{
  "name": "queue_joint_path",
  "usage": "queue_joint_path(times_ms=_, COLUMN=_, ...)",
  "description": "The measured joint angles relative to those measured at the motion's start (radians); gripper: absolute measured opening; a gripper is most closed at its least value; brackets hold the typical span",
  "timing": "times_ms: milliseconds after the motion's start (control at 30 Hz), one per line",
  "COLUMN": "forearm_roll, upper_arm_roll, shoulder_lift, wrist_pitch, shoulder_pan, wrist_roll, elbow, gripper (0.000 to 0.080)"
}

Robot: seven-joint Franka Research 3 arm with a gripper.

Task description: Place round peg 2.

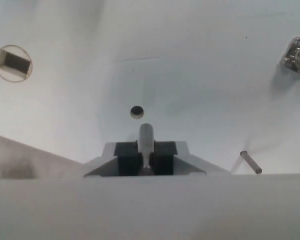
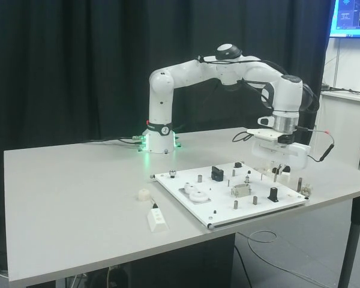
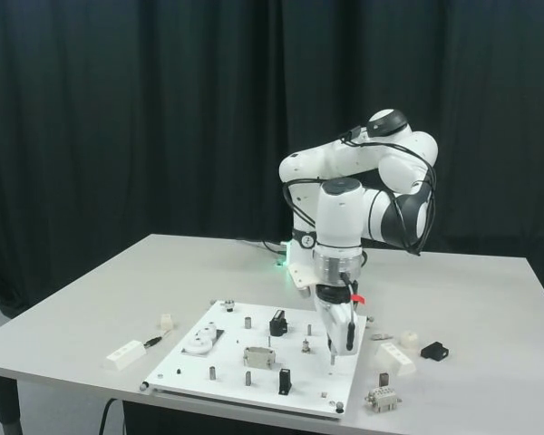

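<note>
The claw (image 1: 146,167) is clenched on the round peg (image 1: 146,140), which juts out between the black pads (image 1: 126,156) and hangs just short of a small round hole (image 1: 136,112) in the white board (image 1: 190,60). The peg is not yet in it.

The likely trouble from here is a miss: in the wrist view the peg tip sits slightly off the hole, so a straight descent could land it on the board's face, where it may jam, tilt in the grip or slip. A thin grey pin (image 1: 251,162) standing nearby and a metal fitting (image 1: 297,56) further off could be knocked if the arm wanders sideways.

The board lies on a grey worktop (image 2: 72,186) and carries black and white parts and upright pins. Loose pieces rest beside it, among them a white block (image 2: 157,220) and a small black piece (image 3: 432,350). Black curtains (image 3: 145,109) close the room behind; green light (image 2: 145,143) glows at the arm's base
</note>
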Motion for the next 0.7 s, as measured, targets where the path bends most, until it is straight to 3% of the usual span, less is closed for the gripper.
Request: queue_joint_path(times_ms=700, forearm_roll=0.0, upper_arm_roll=0.0, shoulder_lift=0.001, wrist_pitch=0.001, shoulder_pan=0.001, wrist_roll=0.014, elbow=-0.004, gripper=0.0061)
